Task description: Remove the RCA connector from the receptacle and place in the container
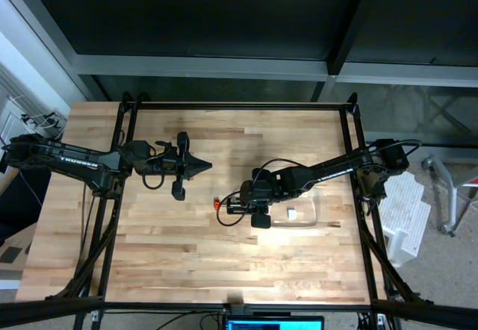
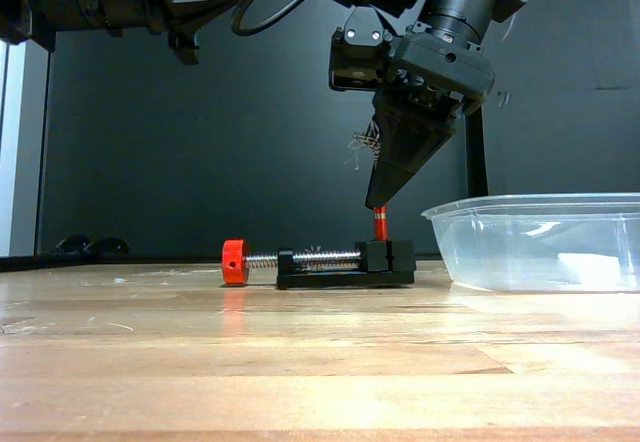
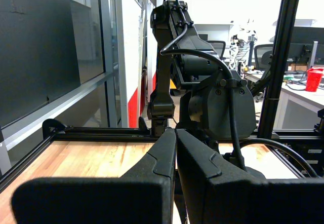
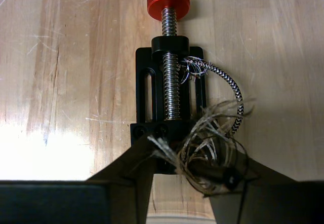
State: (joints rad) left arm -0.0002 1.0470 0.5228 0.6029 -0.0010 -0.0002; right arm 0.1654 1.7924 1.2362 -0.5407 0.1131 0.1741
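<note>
RCA connector: where is it?
— Standing upright on the receptacle, at the end opposite the red end cap. Its small red part shows just above the black block. A frayed braided wire loops from it over the receptacle.

Receptacle: position?
— Lying flat on the tabletop, with its screw horizontal.

Right gripper: position and state?
— Directly above the receptacle, pointing down, with its tip at the top of the connector. The fingers stand apart, one on either side of the plug and wire. No firm pinch can be seen.

Left gripper: position and state?
— Well apart from the receptacle, beyond its red-cap end and raised high over the tabletop. Its fingers are pressed together on nothing.

Container: position and contents?
— On the tabletop near the receptacle, off its connector end and not touching it. A small white cube lies inside.
</note>
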